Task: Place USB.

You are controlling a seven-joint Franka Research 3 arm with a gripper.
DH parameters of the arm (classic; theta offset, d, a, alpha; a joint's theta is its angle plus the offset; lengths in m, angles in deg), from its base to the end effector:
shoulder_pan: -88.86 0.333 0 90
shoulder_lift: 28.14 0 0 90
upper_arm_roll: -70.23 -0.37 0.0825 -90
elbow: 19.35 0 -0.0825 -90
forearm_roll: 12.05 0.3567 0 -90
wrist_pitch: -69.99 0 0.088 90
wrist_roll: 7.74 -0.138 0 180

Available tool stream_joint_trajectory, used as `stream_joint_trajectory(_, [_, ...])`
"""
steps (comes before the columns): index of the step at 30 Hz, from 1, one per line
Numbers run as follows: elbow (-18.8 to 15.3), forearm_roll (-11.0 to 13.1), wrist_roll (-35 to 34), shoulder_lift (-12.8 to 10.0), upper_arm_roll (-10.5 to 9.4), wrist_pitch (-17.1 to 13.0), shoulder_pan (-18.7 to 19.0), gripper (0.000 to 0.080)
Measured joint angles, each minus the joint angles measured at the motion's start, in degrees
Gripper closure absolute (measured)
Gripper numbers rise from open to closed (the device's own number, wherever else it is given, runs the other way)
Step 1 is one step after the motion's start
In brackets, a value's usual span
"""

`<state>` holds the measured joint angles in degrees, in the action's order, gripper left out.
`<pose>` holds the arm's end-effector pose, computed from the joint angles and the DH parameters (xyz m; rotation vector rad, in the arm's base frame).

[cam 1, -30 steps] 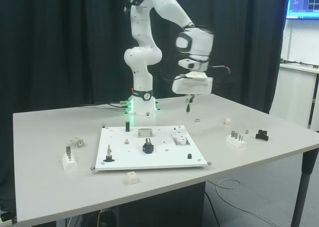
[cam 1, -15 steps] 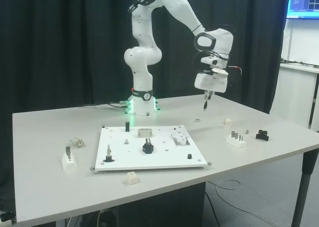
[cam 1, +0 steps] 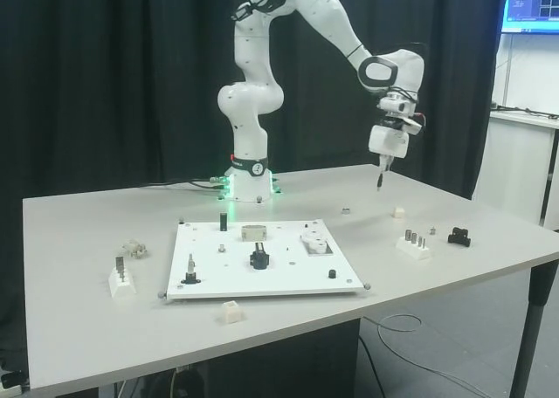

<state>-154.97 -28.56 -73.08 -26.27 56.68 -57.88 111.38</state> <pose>0.3809 0.2585 0.3735 2.8769 -0.4670 0.1596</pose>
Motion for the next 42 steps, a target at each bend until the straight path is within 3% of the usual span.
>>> stream_joint_trajectory(10, [6.3,0.2,7.3,-5.2,-3.45,2.5,-1.1,0.0785])
stream_joint_trajectory(23, [14.5,0.4,14.0,-12.8,-6.72,8.9,-1.3,0.0785])
stream_joint_trajectory(32, [17.0,-0.4,15.6,-16.1,-8.98,10.6,-0.8,0.0785])
stream_joint_trajectory(42, [17.4,-4.6,15.6,-17.8,-11.05,10.9,0.2,0.0785])
